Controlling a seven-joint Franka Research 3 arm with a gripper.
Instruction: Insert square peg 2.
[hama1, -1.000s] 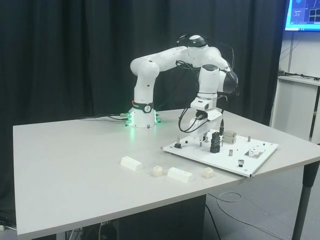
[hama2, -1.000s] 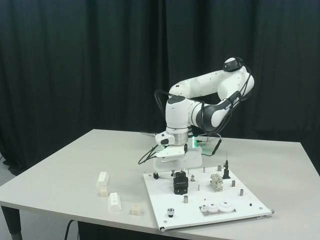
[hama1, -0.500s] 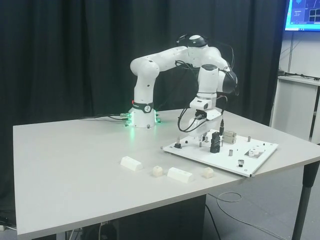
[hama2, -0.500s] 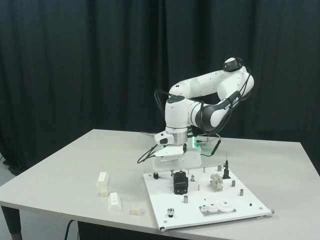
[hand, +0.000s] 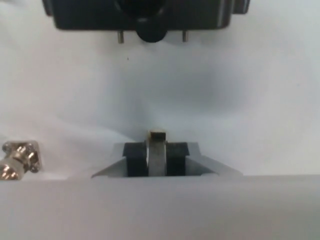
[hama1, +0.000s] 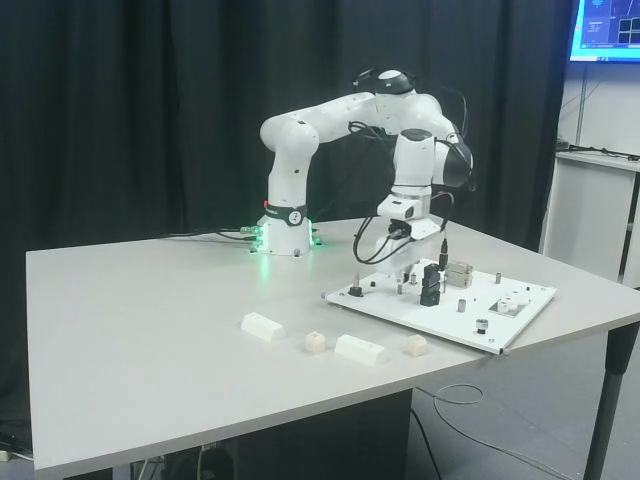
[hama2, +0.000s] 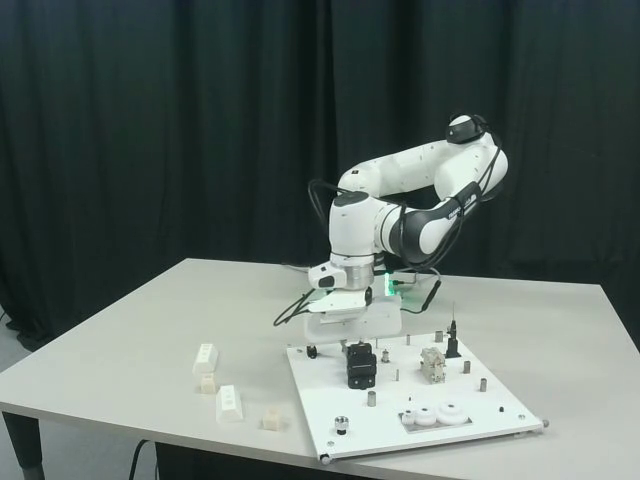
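Note:
In the wrist view my gripper (hand: 156, 156) is shut on a thin grey square peg (hand: 156, 150), pinched between the black pads (hand: 134, 160). It hangs a little above the white task board (hand: 225, 90). A black block (hand: 140, 15) on the board lies ahead of the peg. In the room views the gripper (hama1: 404, 266) (hama2: 351, 338) hovers over the board's (hama1: 395, 311) (hama2: 320, 400) near-base side, just beside the black block (hama1: 430, 285) (hama2: 360, 368). From those views the peg is hidden by the hand.
The board carries small upright pegs, a metal connector (hand: 17, 159) (hama2: 433, 364) and white gears (hama2: 435, 415). Two long white blocks (hama1: 262, 326) (hama1: 359, 349) and two small cubes (hama1: 315, 342) (hama1: 415, 345) lie on the grey table (hama1: 150, 320) beside the board.
The wrist and gripper have risen slightly above the board over the last second. Nothing on the board or table has moved.

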